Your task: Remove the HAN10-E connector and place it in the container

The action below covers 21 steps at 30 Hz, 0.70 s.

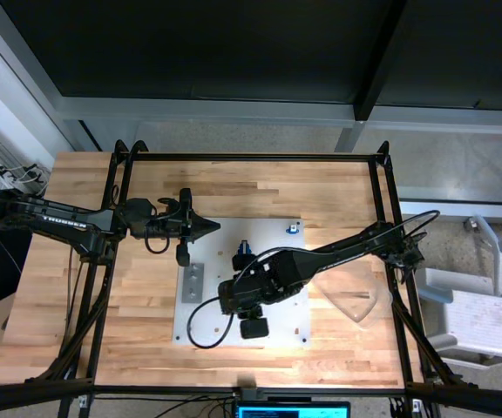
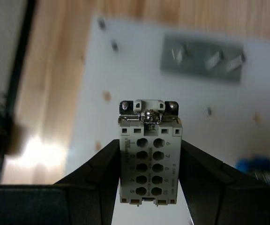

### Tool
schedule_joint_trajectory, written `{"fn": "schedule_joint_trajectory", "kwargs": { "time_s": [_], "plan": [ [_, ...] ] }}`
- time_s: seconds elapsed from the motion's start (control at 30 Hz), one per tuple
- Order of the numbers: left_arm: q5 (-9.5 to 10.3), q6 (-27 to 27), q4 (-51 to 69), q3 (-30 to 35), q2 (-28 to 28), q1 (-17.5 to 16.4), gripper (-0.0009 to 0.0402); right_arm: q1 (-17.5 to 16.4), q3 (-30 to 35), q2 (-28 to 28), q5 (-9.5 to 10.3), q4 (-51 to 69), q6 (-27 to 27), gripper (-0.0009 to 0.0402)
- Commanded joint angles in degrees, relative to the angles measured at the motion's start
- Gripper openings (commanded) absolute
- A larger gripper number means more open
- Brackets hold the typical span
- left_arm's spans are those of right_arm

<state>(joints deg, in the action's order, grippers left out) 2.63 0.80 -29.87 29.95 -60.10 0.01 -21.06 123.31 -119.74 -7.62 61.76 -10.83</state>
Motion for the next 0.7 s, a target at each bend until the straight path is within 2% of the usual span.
{"fn": "schedule_joint_trajectory", "kwargs": {
  "time_s": [0.03,0.1,0.13,0.23,0.7],
  "plan": [
    [0.00,0.0,0.0,0.0,0.0,0.0,0.0000,-0.1,-10.3,4.6,0.83,-8.4,-0.9,0.0052],
    [0.00,0.0,0.0,0.0,0.0,0.0,0.0000,-0.1,-17.2,7.5,2.97,-14.2,-2.6,0.0052],
    [0.00,0.0,0.0,0.0,0.0,0.0,0.0000,-0.1,-20.3,9.2,3.34,-16.1,-3.6,0.0052],
    [-0.02,0.0,0.0,0.0,0.0,0.0,0.0000,-0.1,-27.1,13.2,3.15,-18.1,-5.2,0.0052],
    [0.00,0.0,0.0,0.0,0.0,0.0,0.0000,-0.3,-49.7,29.9,2.71,-18.8,-11.1,0.0052]
  ]
}}
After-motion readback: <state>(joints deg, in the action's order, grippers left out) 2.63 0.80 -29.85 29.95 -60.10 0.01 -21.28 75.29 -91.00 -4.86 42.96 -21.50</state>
